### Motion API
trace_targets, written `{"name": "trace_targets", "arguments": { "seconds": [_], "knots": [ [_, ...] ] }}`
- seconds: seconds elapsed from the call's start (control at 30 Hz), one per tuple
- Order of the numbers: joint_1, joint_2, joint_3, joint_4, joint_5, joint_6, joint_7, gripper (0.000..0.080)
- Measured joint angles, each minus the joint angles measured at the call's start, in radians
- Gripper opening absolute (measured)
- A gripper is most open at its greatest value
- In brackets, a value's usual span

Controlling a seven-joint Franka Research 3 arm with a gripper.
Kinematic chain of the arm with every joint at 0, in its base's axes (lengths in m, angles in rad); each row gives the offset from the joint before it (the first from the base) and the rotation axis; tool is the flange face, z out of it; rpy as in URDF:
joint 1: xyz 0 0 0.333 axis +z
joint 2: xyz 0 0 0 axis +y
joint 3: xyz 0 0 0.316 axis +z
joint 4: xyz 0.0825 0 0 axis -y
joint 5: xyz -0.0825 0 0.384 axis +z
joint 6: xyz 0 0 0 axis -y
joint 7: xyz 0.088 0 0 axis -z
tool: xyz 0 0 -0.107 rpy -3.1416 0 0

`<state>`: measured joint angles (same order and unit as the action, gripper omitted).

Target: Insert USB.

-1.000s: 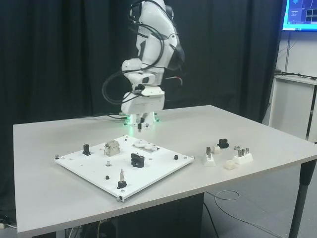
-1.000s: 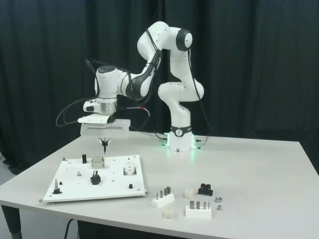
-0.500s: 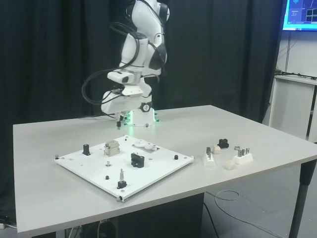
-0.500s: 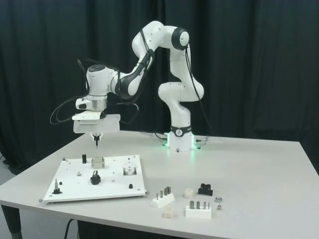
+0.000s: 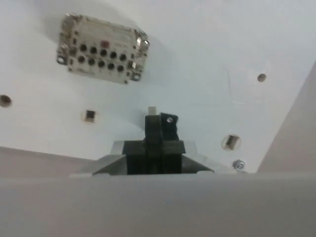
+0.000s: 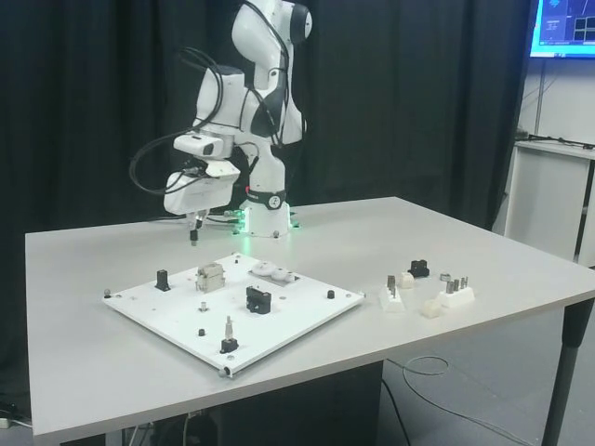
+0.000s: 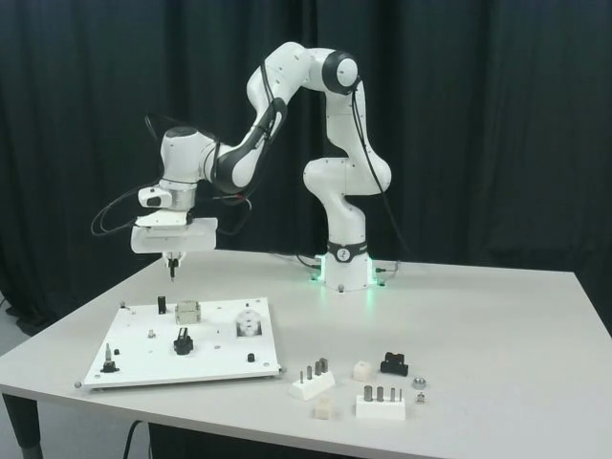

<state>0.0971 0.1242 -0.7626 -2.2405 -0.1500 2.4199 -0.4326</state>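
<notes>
Just changed: compared with a second ago the gripper (image 7: 172, 273) has swung sideways along the far edge of the white board (image 6: 279, 321) and now hangs over its corner.
Jaws: pinched on the black USB plug (image 5: 154, 126), metal tip poking out below the fingertips.
Where the socket is: small black USB port (image 5: 169, 126) sits right under the jaws, just beside the plug tip, looks like lining up is nearly done.
Neighbours: grey multi-pin connector (image 5: 101, 48) stands near, off to one side of the jaws.
Well apart: white peg blocks (image 7: 381, 404) on the grey table (image 7: 497, 335).
In the way: nothing seems to stand between plug and port.
</notes>
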Motion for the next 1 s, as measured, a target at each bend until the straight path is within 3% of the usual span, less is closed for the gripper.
{"name": "trace_targets", "arguments": {
  "seconds": [0.4, 0.63, 1.0],
  "knots": [
    [0.000, -0.030, -0.064, -0.075, 0.000, 0.148, -0.108, 0.0064],
    [0.000, -0.032, -0.086, -0.091, 0.000, 0.185, -0.184, 0.0064],
    [0.000, -0.032, -0.098, -0.092, 0.000, 0.191, -0.297, 0.0064]
  ]
}}
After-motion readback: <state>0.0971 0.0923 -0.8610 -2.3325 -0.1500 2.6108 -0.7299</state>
